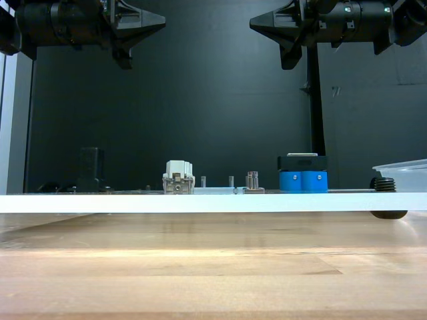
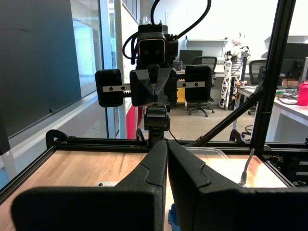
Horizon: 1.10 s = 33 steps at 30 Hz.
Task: Pick the RJ45 connector and install on taskboard
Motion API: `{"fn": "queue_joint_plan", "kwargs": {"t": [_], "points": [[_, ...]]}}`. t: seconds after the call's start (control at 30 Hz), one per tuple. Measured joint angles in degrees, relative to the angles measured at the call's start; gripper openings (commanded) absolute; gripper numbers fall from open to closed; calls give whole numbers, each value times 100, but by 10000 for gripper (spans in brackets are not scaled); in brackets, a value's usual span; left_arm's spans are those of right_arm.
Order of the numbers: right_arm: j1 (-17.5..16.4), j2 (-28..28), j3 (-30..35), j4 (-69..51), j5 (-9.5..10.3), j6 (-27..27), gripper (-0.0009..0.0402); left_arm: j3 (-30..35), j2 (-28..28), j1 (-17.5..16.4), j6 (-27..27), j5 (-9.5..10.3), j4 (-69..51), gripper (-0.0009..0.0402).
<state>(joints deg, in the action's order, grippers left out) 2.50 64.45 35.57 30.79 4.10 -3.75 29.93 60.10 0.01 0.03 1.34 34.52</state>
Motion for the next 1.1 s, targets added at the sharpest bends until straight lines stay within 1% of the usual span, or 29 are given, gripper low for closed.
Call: {"fn": "queue_joint_plan", "kwargs": {"t": [1.1], "points": [[0,0,0,-66,2,-2,0,2,0,0,-2,0,-2,0]]}}
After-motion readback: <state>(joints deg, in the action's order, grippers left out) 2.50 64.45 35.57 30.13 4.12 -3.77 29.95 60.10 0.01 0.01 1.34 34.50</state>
